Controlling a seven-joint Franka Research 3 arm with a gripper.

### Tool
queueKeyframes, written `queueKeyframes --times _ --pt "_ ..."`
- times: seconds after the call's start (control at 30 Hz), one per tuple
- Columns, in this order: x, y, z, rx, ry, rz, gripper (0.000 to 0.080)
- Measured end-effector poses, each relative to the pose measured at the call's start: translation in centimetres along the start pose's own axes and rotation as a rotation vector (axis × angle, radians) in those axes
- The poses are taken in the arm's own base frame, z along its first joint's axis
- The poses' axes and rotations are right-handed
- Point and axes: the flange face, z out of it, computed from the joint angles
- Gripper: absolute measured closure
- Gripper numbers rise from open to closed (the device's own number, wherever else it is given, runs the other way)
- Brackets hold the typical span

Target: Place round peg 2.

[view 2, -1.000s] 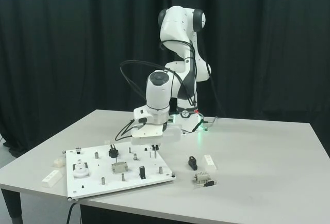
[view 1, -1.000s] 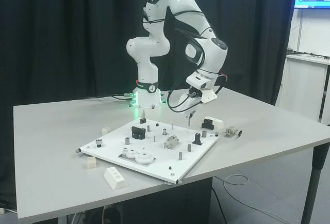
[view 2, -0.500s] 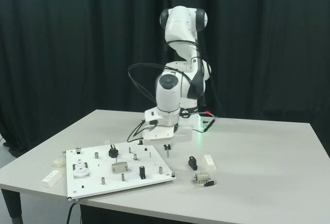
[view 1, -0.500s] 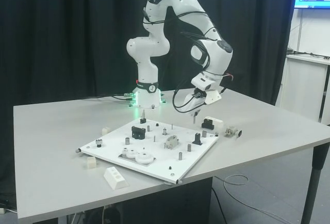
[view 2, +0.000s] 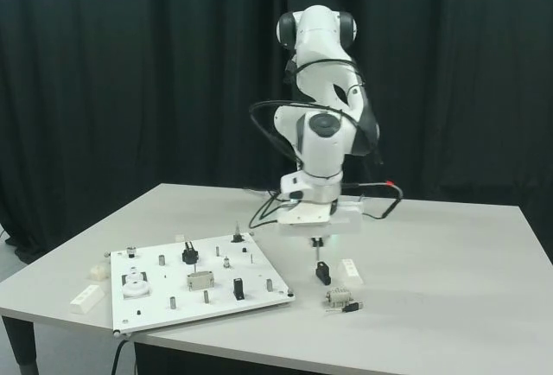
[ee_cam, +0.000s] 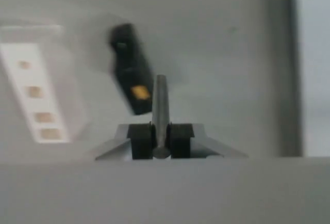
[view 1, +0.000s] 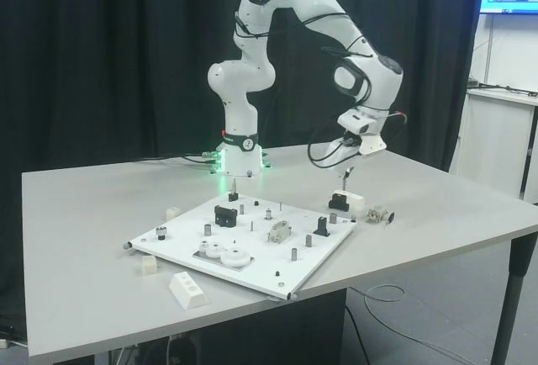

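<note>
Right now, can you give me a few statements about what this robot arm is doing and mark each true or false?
1. The gripper is shut on a thin grey peg. True.
2. The gripper hangs over the middle of the white board. False: in both room views it is past the board's edge, above the black part and the white block on the grey table.
3. The peg rests on the table. False: it is held up in the air, with a gap below it.
4. The white board carries several small pegs and fittings. True.
5. A white block with holes lies on the table beside the board. True.
</note>
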Motion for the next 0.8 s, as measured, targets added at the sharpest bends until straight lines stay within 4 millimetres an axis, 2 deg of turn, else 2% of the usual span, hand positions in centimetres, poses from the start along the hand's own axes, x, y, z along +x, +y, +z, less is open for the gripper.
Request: queueKeyframes --times 0.5,0.8 --pt "-7.0 -7.0 0.8 -0.005 -0.01 0.066 0.0733" --pt "-9.8 -10.1 1.8 0.024 -0.018 0.052 0.0733"
